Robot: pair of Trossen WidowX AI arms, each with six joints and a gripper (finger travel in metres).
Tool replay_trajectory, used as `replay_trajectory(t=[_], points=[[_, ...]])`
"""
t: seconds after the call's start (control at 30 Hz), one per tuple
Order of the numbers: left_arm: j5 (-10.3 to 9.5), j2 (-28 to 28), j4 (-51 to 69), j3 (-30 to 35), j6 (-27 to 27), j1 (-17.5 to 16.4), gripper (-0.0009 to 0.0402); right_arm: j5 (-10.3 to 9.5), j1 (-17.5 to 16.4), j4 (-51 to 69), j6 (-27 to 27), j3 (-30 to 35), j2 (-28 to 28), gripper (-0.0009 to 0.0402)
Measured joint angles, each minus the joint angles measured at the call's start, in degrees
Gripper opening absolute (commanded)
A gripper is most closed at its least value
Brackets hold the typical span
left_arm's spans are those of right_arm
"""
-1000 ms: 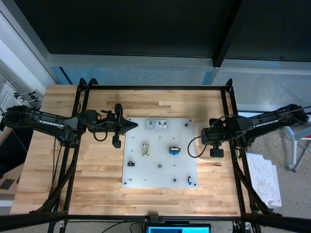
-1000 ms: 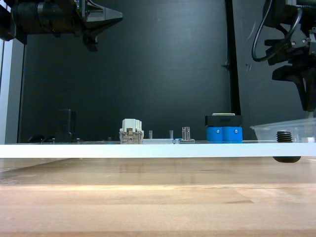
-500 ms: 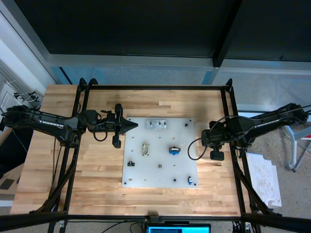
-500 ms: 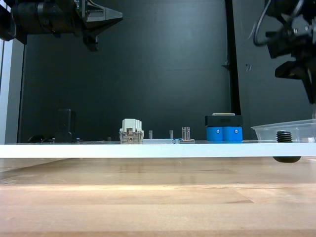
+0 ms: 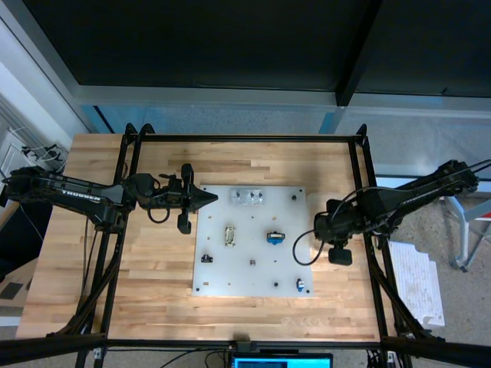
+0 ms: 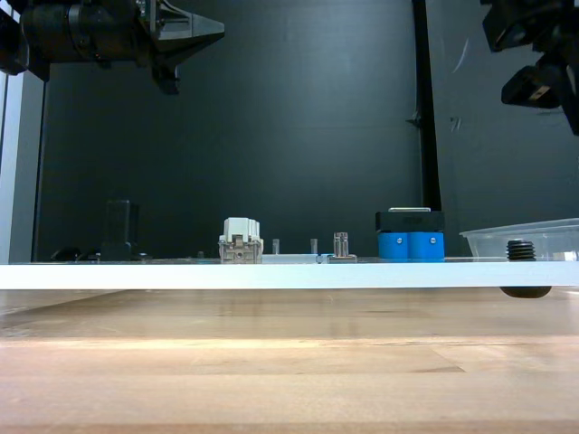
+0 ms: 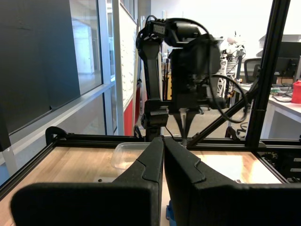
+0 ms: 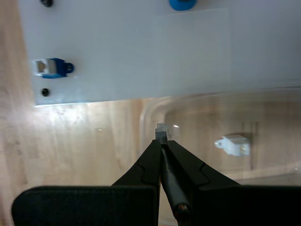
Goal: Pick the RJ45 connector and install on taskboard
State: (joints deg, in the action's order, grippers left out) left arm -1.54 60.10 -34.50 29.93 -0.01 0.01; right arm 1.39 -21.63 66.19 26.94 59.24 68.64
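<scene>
The RJ45 connector [image 8: 161, 128], a tiny whitish plug with a black cable behind it, sticks out from the tips of my right gripper [image 8: 161, 141], which is shut on it. It hangs above the clear tray's rim, just off the right edge of the white taskboard [image 5: 253, 257]. From above, the right gripper [image 5: 319, 227] is beside the board's right edge, and the low view shows it held high [image 6: 546, 83]. My left gripper [image 5: 211, 198] hovers shut and empty over the board's far left corner, high above the table [image 6: 215, 33]; its pads [image 7: 155, 157] are pressed together.
A clear plastic tray [image 8: 197, 106] lies against the board's right side and holds a small white part [image 8: 233, 145]. On the board are a blue socket [image 8: 51, 68], a blue-and-black fitting [image 6: 411, 236], a beige socket [image 6: 241, 240] and a metal post [image 6: 341, 246].
The right gripper has lifted higher and shifted toward the near edge and slightly left, carrying the plug. The left arm has not moved.
</scene>
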Motion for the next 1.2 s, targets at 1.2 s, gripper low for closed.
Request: replay_trajectory(t=[1.2], points=[[-0.02, 0.0, 0.0, 0.0, 0.0, 0.0, 0.0, 2.08, -14.1, -2.7, 13.4, 21.1, 26.9, 0.0]])
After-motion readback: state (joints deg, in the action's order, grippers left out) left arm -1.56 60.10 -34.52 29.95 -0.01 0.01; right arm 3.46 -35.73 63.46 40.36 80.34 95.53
